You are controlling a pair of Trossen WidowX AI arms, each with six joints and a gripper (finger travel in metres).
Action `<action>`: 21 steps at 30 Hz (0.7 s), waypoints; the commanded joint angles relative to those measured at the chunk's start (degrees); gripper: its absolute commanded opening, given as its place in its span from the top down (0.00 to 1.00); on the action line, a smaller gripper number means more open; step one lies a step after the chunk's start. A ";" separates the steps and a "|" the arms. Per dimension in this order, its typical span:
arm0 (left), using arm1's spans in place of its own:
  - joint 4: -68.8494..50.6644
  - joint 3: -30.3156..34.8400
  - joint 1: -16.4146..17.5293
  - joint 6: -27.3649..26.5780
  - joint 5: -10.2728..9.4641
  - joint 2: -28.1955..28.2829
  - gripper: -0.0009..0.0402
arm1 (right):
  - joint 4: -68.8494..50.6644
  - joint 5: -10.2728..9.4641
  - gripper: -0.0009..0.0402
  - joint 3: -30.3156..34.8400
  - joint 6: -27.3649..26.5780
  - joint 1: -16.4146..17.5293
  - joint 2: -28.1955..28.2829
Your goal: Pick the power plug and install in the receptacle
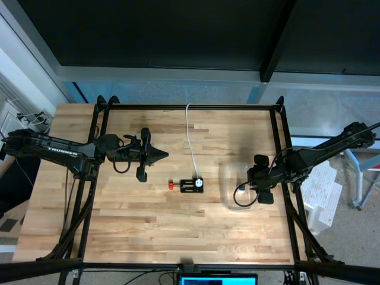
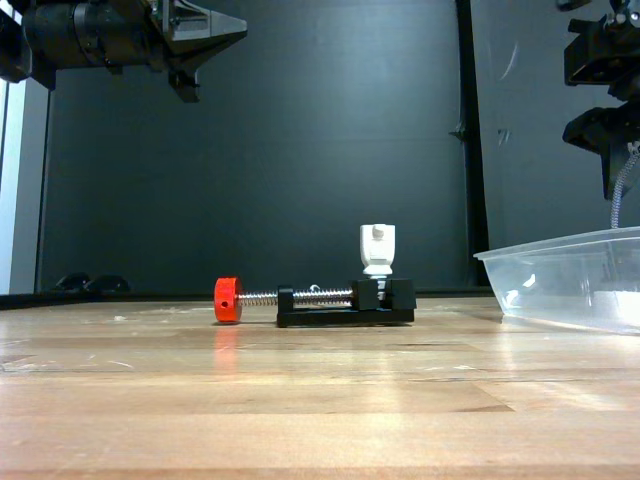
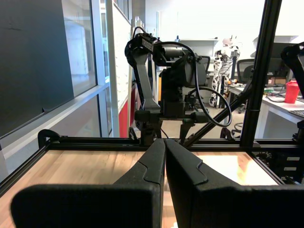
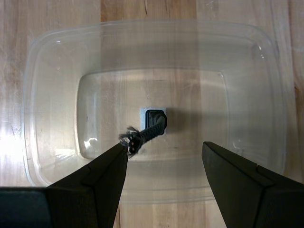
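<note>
Power plug [image 4: 155, 121] lay on floor of clear tray [image 4: 52, 40], ungrasped | right gripper [image 4: 165, 148] hovered above it, jaws spread | left gripper [image 3: 165, 145] parked aloft, pressed closed | receptacle [image 2: 377, 245] upright in vise [image 2: 345, 303], well apart | step judged: pick approach; next: descend, straddle plug, close.

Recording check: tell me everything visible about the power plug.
The power plug is a small black body with a short braided cord ending frayed. It lies flat on the floor of the clear tray, over a white square piece, untouched. The right gripper hangs open above it; the left gripper, shut, is high over the left side of the table.
</note>
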 commanded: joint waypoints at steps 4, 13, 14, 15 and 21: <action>0.02 0.02 0.00 0.00 0.00 0.00 0.98 | 3.02 0.00 0.45 -0.85 -0.70 0.00 1.95; 0.02 0.02 0.02 0.02 0.00 0.00 0.98 | 5.33 -0.02 0.45 -0.87 -3.02 -0.44 5.44; 0.02 0.02 0.02 0.00 0.00 0.00 0.98 | 5.53 -0.02 0.45 -0.87 -3.02 -0.50 5.86; 0.02 0.02 0.00 0.00 0.00 0.02 0.98 | 5.79 -0.04 0.45 -0.87 -3.02 -0.61 6.36; 0.02 0.02 0.00 0.00 0.00 0.00 0.98 | 6.64 -0.02 0.45 -0.87 -2.99 -0.81 8.35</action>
